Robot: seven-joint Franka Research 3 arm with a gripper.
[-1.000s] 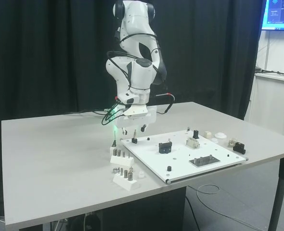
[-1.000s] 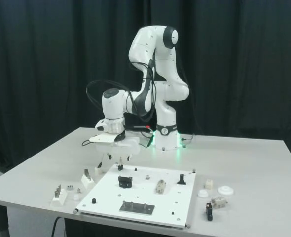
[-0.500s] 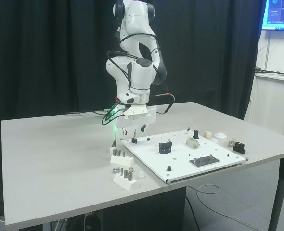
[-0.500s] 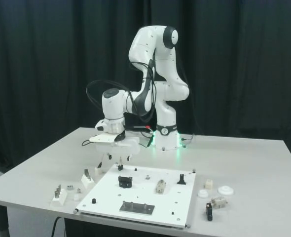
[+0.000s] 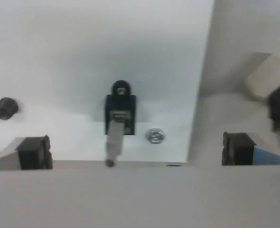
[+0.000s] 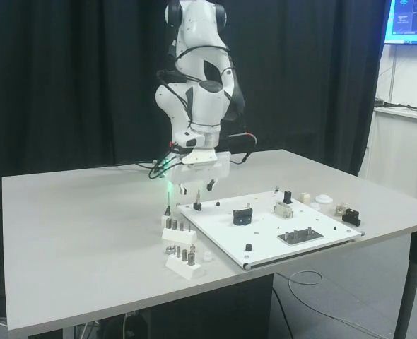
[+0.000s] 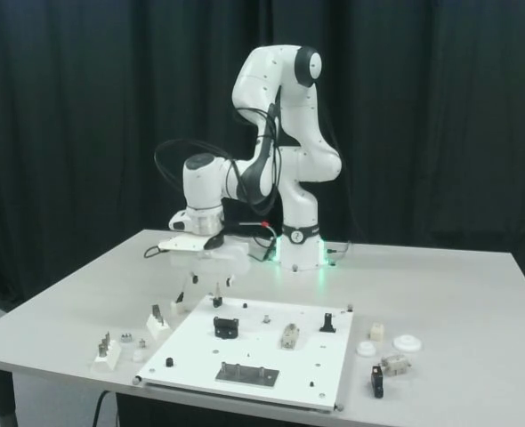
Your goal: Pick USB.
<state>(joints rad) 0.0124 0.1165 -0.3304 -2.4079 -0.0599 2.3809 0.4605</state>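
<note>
The USB (image 5: 119, 122) is a small black block with a grey metal plug, standing near the corner of the white board (image 6: 265, 227). In the room views the USB (image 6: 196, 206) (image 7: 216, 302) sits right under the arm's hand. My gripper (image 5: 135, 151) (image 6: 196, 188) (image 7: 205, 288) hangs a little above it and is open. The black fingertips (image 5: 33, 152) stand wide apart on either side of the USB, and nothing is held between them.
A black knob (image 5: 5, 108) and a nut (image 5: 154, 136) lie near the USB. Two white peg blocks (image 6: 176, 229) (image 6: 184, 261) stand off the board's edge. A black part (image 6: 242, 215) and a grey plate (image 6: 300, 235) sit on the board, with loose parts (image 6: 329, 201) beyond.
The arm's hand has risen slightly above the board's corner. The gripper is still open, and the USB has not moved.
</note>
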